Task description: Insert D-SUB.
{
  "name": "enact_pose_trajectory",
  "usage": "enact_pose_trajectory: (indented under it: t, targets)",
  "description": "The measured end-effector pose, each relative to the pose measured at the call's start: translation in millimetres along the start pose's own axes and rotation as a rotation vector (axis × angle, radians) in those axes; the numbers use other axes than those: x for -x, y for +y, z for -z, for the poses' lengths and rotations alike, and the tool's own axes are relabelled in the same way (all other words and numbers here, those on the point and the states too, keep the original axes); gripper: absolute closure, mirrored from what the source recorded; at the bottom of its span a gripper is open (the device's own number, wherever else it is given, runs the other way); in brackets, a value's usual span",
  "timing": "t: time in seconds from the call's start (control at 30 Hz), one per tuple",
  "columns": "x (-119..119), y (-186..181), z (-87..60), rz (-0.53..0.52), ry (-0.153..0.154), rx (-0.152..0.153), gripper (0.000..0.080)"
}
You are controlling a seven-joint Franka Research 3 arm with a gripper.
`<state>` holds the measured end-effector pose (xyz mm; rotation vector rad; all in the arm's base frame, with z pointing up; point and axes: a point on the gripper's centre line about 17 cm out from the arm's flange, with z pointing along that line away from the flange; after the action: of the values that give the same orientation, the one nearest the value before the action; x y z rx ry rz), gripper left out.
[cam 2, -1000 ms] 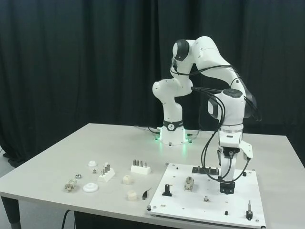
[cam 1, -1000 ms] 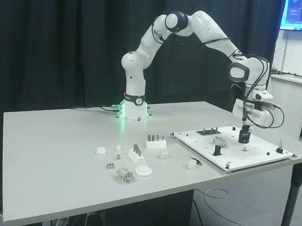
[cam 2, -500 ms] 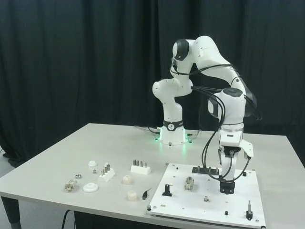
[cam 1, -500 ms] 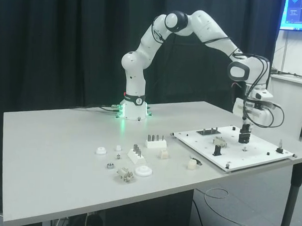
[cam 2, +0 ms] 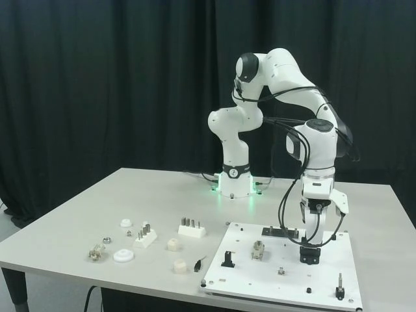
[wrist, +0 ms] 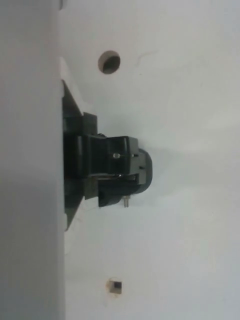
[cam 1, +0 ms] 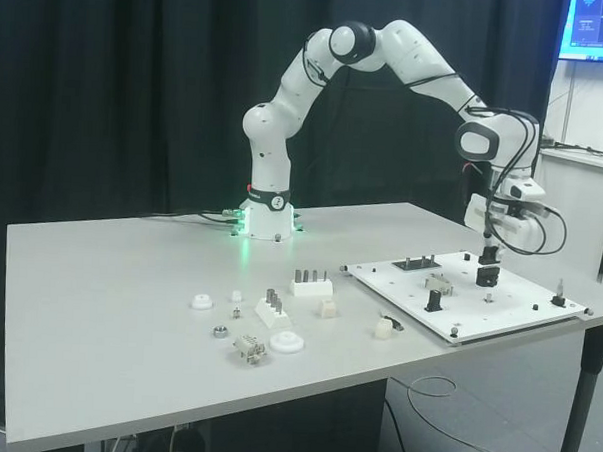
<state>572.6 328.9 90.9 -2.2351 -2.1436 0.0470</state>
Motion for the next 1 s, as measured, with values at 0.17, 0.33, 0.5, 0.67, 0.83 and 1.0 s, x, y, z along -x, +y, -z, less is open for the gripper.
enact_pose_trajectory:
  t: [0.17, 0.33, 0.5, 0.67, 0.83, 1.0]
  targets:
    - [0.4, -2.8, -3.2, 0.000, -0.003, -0.005, 0.0649]
    - [0.8, -3.2, -6.0, -0.001, -0.003, -0.005, 0.0649]
    - [0.7, -3.3, -5.9, -0.001, -0.002, -0.005, 0.0649]
    - [0.5, -3.3, -5.7, -0.001, -0.002, -0.005, 0.0649]
    - [0.4, -3.0, -5.7, -0.002, -0.001, -0.004, 0.0649]
    - [0.6, -2.5, -5.8, -0.003, 0.000, -0.003, 0.0649]
